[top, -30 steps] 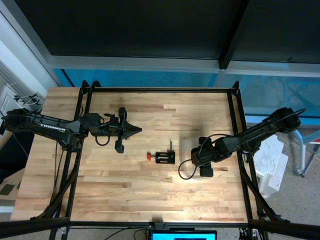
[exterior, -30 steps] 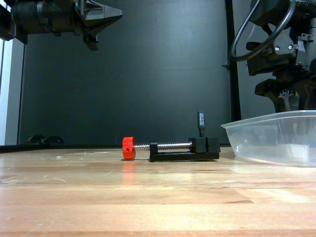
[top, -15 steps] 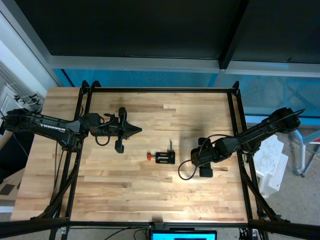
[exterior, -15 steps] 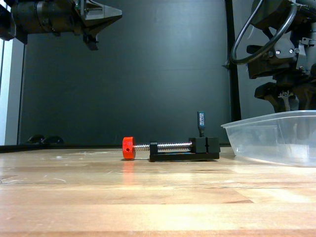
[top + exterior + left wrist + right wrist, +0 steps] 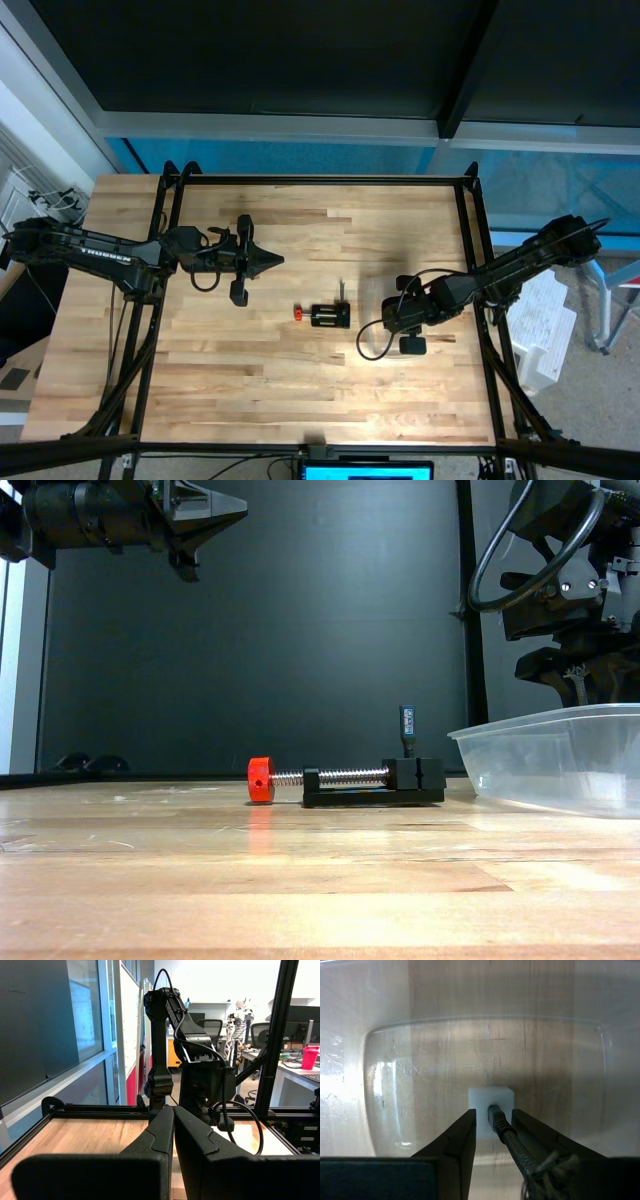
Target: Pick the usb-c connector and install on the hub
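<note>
usb-c connector (image 5: 493, 1113) inside right claw (image 5: 493, 1116) (left claw (image 5: 173, 1110) aloft).

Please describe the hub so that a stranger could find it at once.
On the wooden table, between the left gripper, raised high, and the right gripper over the clear tray, lies the hub. Only it is a low black block with a red-orange knob.
</note>
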`<action>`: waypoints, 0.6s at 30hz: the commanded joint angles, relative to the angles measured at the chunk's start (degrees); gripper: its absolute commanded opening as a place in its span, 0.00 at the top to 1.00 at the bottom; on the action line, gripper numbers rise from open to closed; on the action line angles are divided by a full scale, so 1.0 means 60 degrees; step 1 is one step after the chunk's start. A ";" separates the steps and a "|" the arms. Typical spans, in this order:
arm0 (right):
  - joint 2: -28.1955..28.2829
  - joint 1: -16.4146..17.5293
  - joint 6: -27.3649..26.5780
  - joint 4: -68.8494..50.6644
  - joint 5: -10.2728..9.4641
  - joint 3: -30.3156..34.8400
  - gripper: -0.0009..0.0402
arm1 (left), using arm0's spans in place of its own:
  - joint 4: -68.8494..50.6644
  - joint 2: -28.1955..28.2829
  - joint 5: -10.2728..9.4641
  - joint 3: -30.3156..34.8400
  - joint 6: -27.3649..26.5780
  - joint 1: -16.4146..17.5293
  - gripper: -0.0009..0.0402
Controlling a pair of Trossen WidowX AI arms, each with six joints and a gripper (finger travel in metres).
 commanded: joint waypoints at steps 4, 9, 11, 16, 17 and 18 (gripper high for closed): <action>-0.0007 0.0000 0.0007 -0.0004 0.0007 0.0004 0.85 | 0.0000 0.0004 0.0000 0.0000 0.0000 0.0000 0.98; -0.0007 0.0004 0.0004 -0.0007 0.0004 0.0004 0.91 | 0.0000 0.0004 0.0000 0.0000 0.0000 0.0004 0.98; -0.0007 0.0004 0.0004 -0.0007 0.0004 0.0004 0.93 | 0.0000 0.0004 0.0000 0.0000 0.0000 0.0000 0.98; -0.0007 0.0000 0.0007 -0.0007 0.0000 0.0004 0.97 | 0.0000 0.0004 0.0000 0.0000 0.0000 0.0004 0.98; -0.0007 0.0000 0.0004 -0.0007 0.0000 0.0004 0.98 | 0.0000 0.0004 0.0000 0.0000 0.0000 0.0000 0.98; -0.0007 0.0000 0.0004 -0.0007 0.0000 0.0004 0.98 | 0.0000 0.0004 0.0000 0.0000 0.0000 0.0004 0.98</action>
